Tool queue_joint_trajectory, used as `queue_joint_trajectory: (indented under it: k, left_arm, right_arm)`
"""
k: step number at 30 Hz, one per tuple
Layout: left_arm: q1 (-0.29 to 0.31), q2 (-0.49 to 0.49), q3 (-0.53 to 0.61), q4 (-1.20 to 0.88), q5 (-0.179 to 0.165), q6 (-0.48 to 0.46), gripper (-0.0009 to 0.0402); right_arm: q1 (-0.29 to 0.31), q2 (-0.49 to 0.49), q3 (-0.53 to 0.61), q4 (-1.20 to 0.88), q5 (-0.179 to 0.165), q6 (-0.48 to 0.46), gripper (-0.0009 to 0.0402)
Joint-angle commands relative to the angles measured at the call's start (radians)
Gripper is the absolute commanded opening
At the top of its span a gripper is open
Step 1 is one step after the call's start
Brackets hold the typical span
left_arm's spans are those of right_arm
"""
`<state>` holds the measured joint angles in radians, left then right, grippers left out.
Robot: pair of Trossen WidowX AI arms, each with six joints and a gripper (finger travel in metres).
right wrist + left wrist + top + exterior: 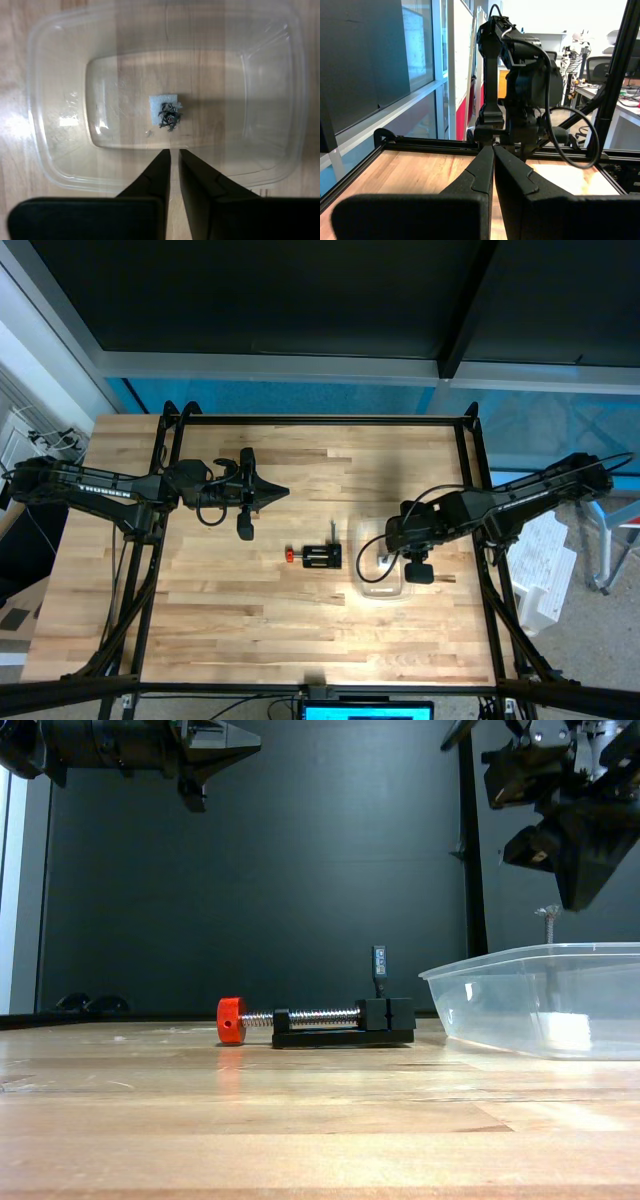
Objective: Pick the usb-c connector and install on the hub
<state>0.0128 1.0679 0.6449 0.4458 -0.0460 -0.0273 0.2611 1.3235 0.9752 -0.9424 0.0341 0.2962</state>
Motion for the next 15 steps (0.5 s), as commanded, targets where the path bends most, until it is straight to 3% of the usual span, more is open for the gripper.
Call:
queue_joint_trajectory:
  k: [1, 10, 15]
  left_arm:
    - [0.000, 0.000, 0.000, 0.000, 0.000, 0.000, 0.0000]
    - [0.000, 0.000, 0.000, 0.000, 0.000, 0.000, 0.0000]
    - [0.000, 0.000, 0.000, 0.000, 0.000, 0.000, 0.0000]
  right_arm:
    - [0.001, 0.034, 0.000, 0.000, 0.000, 0.035, 0.0068]
    - [0.004, 0.092, 0.000, 0.051, 0.000, 0.055, 0.0157]
    - [0.005, 0.092, 0.000, 0.088, 0.027, 0.055, 0.0172]
